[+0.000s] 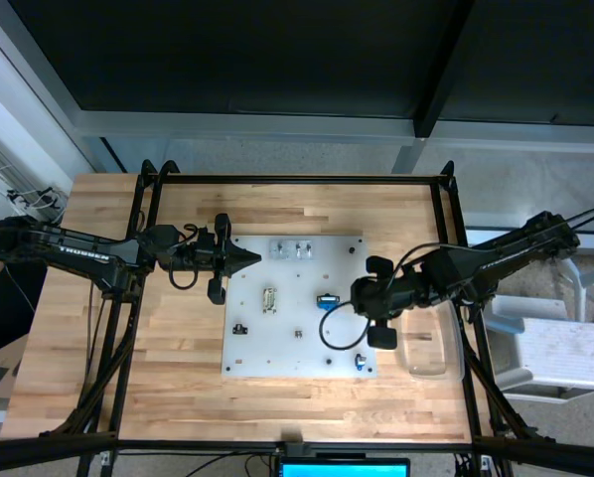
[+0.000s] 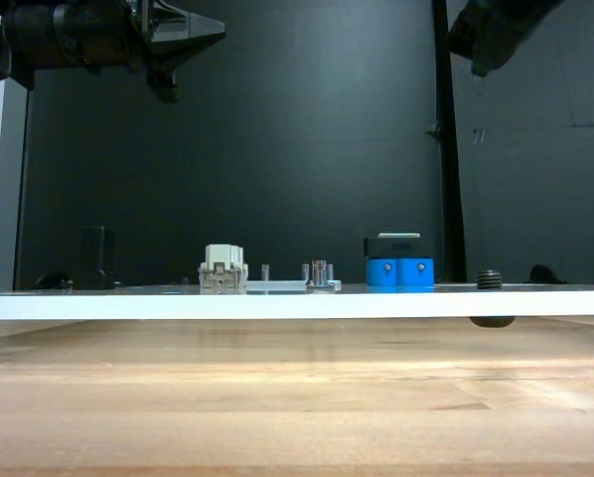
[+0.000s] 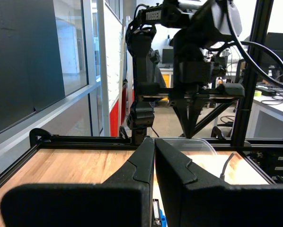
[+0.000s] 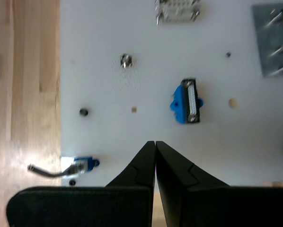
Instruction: Remove the rj45 connector and place it in the container
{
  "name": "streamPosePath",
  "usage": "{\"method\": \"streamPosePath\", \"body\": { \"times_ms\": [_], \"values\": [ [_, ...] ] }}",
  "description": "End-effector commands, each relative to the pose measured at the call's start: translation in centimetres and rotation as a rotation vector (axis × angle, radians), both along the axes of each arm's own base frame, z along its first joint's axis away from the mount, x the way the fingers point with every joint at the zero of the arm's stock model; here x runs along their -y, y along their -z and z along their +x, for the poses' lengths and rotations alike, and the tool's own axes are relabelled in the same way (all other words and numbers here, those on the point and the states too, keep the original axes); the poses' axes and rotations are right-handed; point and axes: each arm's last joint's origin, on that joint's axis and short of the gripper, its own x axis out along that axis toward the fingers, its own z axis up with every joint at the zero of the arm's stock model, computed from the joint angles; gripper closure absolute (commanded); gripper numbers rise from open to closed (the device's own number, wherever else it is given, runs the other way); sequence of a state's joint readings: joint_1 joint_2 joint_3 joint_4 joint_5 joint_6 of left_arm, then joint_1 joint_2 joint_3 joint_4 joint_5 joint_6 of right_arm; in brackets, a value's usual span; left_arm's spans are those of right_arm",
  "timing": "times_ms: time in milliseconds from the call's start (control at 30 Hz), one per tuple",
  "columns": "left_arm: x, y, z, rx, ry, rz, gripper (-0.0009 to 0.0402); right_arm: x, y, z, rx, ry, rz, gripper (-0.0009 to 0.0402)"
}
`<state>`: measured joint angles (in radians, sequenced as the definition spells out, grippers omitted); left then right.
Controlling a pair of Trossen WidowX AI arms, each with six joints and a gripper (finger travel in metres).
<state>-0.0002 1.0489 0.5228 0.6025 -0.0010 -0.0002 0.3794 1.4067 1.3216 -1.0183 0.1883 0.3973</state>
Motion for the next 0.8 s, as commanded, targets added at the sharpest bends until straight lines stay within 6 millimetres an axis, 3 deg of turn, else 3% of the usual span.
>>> {"method": "streamPosePath", "body": {
  "times_ms": [33, 800],
  "values": [
    [0.0, 0.0, 0.0, 0.000, 0.000, 0.000, 0.0392, -1.2, 0.2, -0.2, -0.029, -0.010, 0.004, 0.0393],
    [0.0, 0.0, 0.0, 0.000, 0.000, 0.000, 0.0392, -6.5, 2.5, -2.1, -0.160, 0.009, 0.033, 0.0392]
  ]
}}
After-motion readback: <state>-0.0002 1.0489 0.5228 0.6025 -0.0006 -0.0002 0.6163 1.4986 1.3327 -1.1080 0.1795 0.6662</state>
